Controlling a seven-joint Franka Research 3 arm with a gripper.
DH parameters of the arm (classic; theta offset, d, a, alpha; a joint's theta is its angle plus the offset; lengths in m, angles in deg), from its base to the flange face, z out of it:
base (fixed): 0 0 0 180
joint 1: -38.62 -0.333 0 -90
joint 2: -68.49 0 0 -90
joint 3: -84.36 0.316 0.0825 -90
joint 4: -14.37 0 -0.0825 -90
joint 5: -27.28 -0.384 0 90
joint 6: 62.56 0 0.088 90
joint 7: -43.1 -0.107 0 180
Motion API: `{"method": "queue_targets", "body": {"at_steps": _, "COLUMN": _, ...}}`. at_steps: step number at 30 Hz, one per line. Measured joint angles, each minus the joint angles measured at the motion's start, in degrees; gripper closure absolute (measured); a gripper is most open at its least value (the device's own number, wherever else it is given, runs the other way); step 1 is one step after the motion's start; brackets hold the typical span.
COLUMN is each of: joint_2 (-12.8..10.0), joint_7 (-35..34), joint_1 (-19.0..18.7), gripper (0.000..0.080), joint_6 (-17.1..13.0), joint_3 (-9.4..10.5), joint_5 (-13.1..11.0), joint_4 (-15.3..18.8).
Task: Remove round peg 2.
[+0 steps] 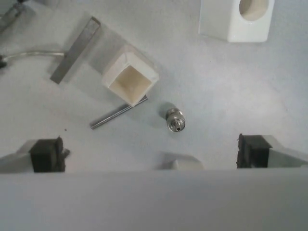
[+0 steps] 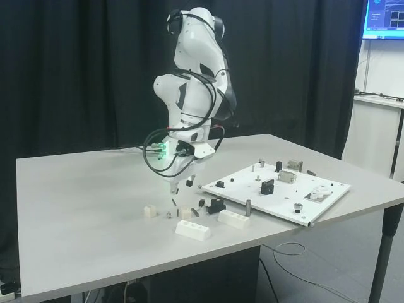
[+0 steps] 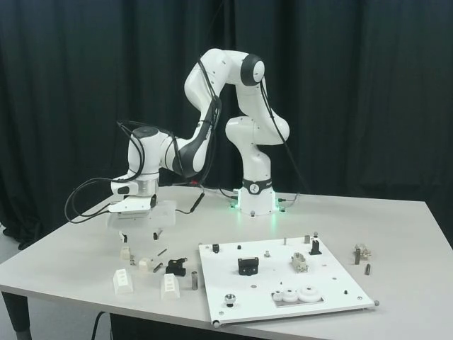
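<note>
The tool (image 1: 149, 154) hangs wide open with nothing in it, just above the grey surface (image 1: 216, 82). Below it stands a small round peg (image 1: 175, 120), near a thin rod (image 1: 118, 113) and a white box (image 1: 129, 75) with nothing inside. Another white block (image 1: 236, 19) with a round hole is cut off.

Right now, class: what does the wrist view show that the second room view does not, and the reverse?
Only the wrist view shows the open hollow of the small white square block, a grey flat bar beside it, and the gripper jaws set wide apart. Only the second room view shows the white assembly board and the arm's base. Both show the grey table.
</note>
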Motion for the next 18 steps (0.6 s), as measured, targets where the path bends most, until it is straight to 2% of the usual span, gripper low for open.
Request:
{"method": "queue_targets", "body": {"at_steps": 8, "joint_2": 0.00, "joint_7": -0.17, "joint_1": -0.45, "gripper": 0.0003, "joint_6": 1.31, "joint_3": 0.00, "joint_5": -1.09, "joint_4": -0.36}}
{"method": "queue_targets", "body": {"at_steps": 18, "joint_2": 0.27, "joint_7": -0.18, "joint_1": -2.55, "gripper": 0.0003, "joint_6": 5.59, "joint_3": 0.03, "joint_5": -6.10, "joint_4": -0.49}}
